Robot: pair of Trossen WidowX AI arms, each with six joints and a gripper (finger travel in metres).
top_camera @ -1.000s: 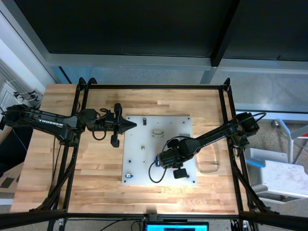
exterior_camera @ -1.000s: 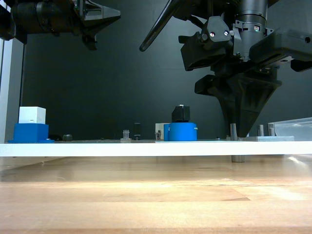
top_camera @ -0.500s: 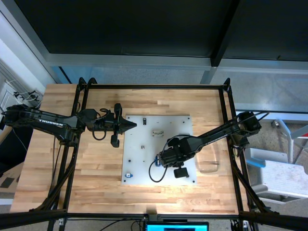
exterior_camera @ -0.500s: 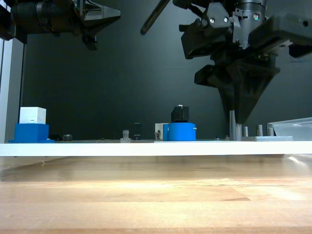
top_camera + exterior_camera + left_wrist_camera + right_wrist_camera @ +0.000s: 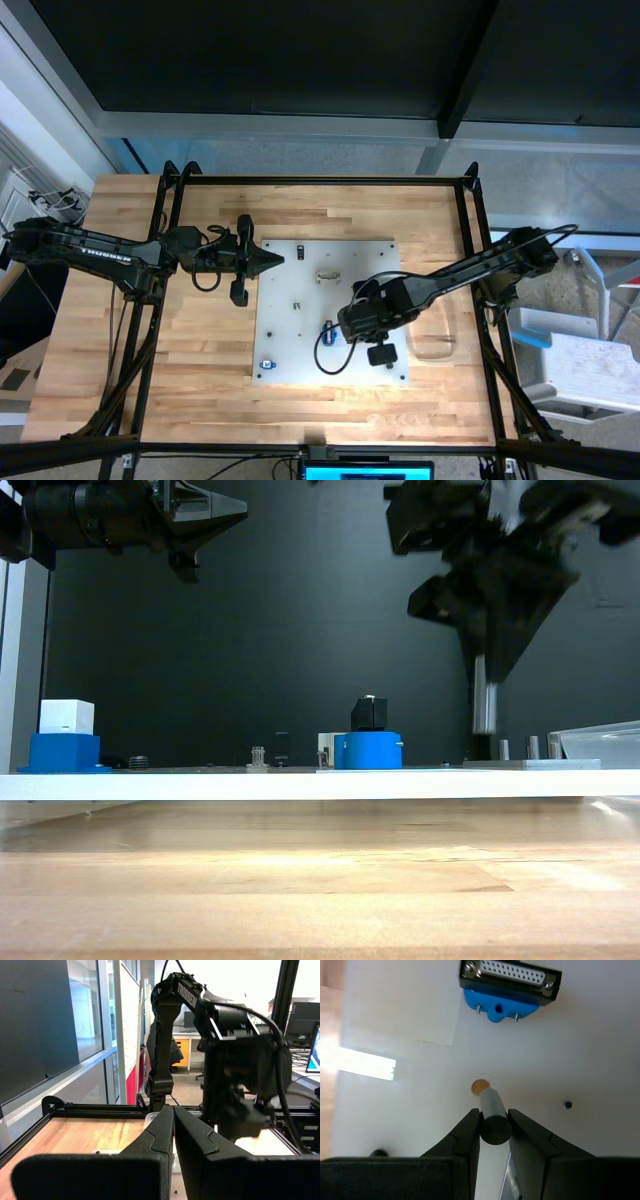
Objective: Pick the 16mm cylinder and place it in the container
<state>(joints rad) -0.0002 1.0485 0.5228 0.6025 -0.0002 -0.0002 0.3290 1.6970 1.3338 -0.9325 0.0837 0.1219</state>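
Firmly closed from both sides, the jaws of the right gripper (image 5: 493,1116) pinch the 16mm cylinder (image 5: 490,1100) near its upper end, so most of its length hangs free below them. This grip keeps the piece upright and leaves its lower end unobstructed. The cylinder hangs well above the white task board (image 5: 290,340), over the board's right half. A small round hole (image 5: 480,1086) showing tan lies in the board almost under its lower tip. That height looks chosen for the carry. Thinner pegs (image 5: 533,746) stand on a low grey block (image 5: 530,764) at the board's right side, and the clear container (image 5: 600,740) rests on the bench just past the board's right edge, so a sideways move at this level should pass over them. The cylinder is smooth, silvery-grey metal with a soft sheen and a flat, darker end face, and it is thicker than those pegs. A D-sub connector (image 5: 510,977) on a blue mount sits on the board beyond the hole. The left gripper (image 5: 272,258) hovers high over the board's far-left edge, its jaws pressed together on nothing, probably parked out of the way.
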